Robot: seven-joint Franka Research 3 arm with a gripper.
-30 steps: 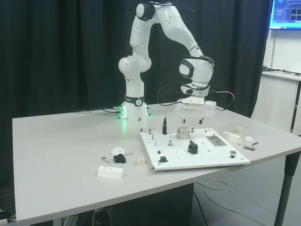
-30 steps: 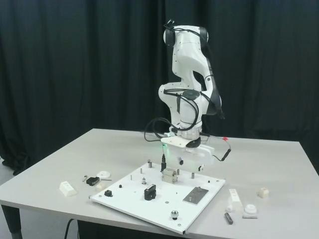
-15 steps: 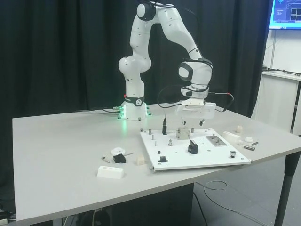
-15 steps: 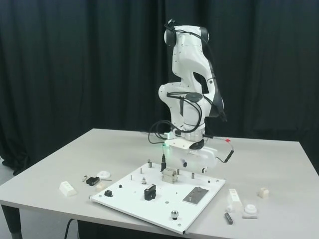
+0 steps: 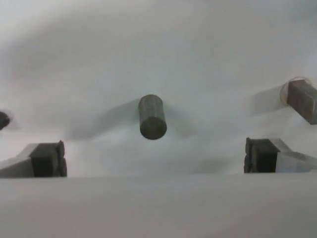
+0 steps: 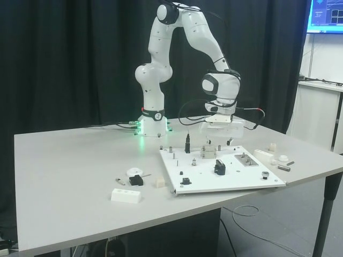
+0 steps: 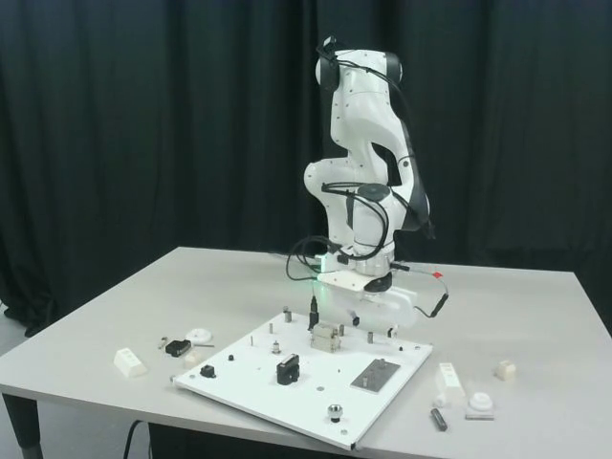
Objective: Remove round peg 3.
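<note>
One white arm (image 7: 359, 182), one white board (image 7: 306, 378), one grey table (image 7: 191, 287), two pegs in the wrist view.

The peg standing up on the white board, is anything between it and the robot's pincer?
Nothing visible is. In the wrist view the peg stands alone on the white board, with bare board between it and the open pincer fingers on either side.

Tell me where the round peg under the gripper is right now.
In the wrist view the round peg stands upright in the white board, between the open gripper fingertips.

White arm (image 6: 185, 40) above white board (image 6: 225, 172)
</note>
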